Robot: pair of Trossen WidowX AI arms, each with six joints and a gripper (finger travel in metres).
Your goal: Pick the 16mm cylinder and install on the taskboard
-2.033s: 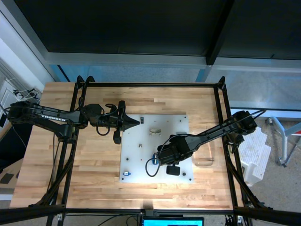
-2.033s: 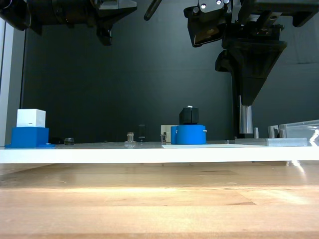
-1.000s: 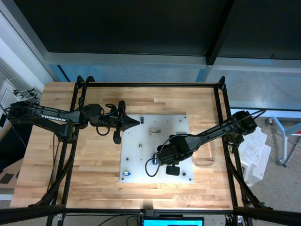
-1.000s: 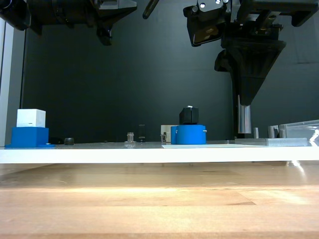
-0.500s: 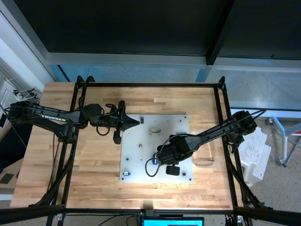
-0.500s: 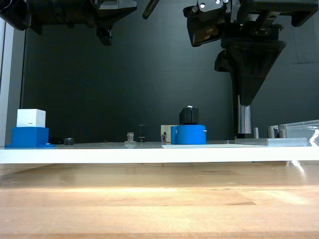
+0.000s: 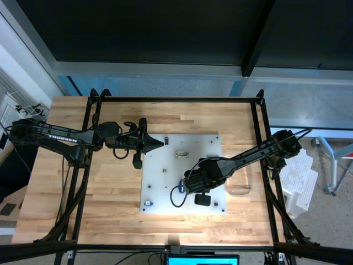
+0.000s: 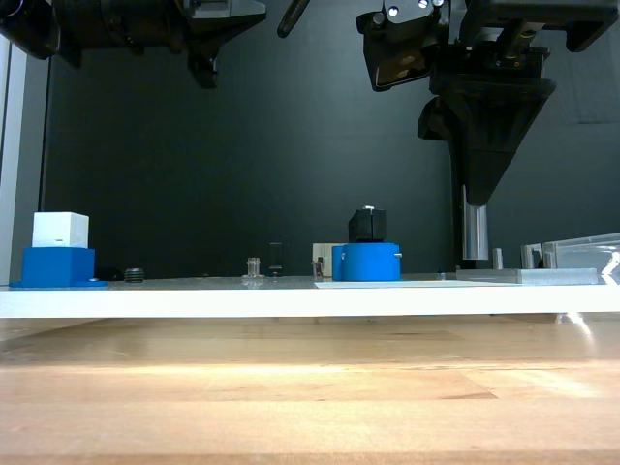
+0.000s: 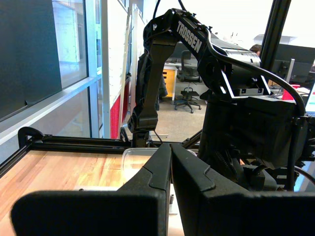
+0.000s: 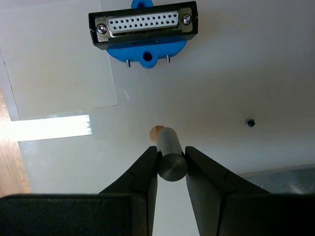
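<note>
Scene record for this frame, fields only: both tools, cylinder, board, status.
left tool: shut, empty, raised over the far-left corner of the taskboard
right tool: shut on the 16mm cylinder, above the taskboard
cylinder pose: upright, lower end close to the board surface; contact cannot be told
nearest feature: hole just beside the cylinder's lower end
also in right wrist view: D-sub connector on a blue mount
status: cylinder gripped, not released

Light wooden table (image 7: 110, 182) before a dark wall (image 8: 242, 145); beyond, tall bright windows (image 9: 69, 44) and an office chair (image 9: 189, 96).
</note>
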